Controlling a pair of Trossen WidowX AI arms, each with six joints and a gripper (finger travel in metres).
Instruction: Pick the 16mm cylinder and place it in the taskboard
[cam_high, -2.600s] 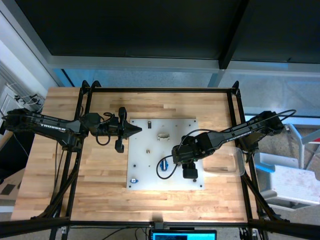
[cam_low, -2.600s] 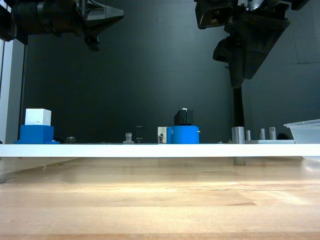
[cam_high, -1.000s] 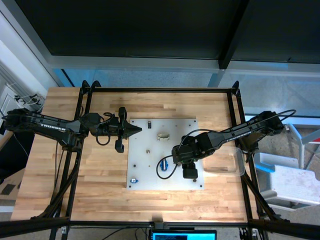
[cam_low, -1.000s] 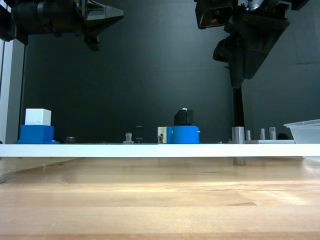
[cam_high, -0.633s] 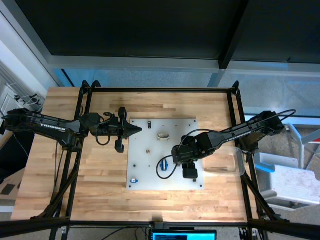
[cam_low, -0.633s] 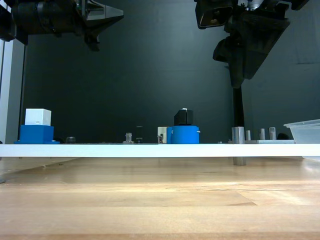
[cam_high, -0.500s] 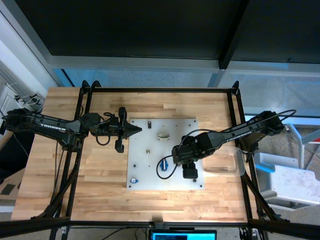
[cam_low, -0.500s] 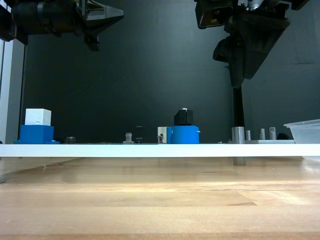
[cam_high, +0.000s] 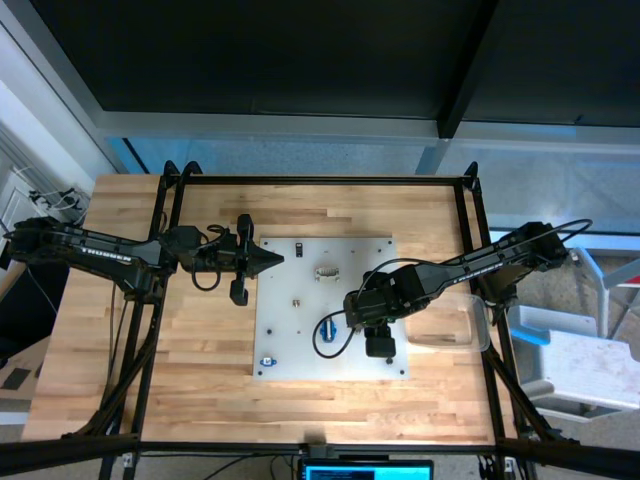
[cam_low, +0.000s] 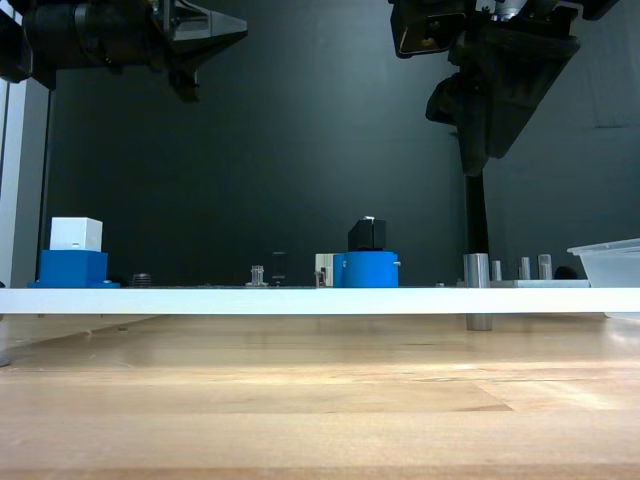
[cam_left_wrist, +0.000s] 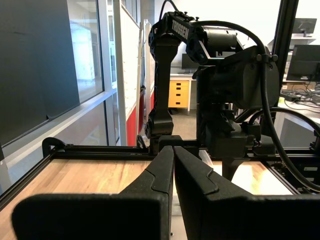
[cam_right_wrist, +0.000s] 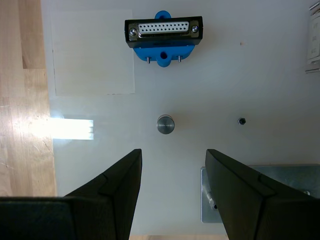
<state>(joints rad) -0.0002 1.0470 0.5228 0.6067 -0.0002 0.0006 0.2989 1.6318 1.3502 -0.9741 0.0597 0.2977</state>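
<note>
Butcher-block table carries the white taskboard, with 2 arms reaching in over it. Right gripper hangs high above the board's right part, pointing straight down, its fingers spread wide and holding nothing. The cylinder sits straight below it, on the line between the 2 fingers and a little ahead of their tips, apart from both. Its long axis is vertical: the wrist camera sees only the round end, and from table height it stands upright in the board with its lower end poking out beneath the plate. It stands between the blue fitting and the grey block, touching neither.

Left gripper is pressed closed on nothing, held level over the board's left edge, well apart from the cylinder, so the right arm is clearly nearer.

Judging by how it stands, the cylinder looks already seated, and a straight lift would clear it.
</note>
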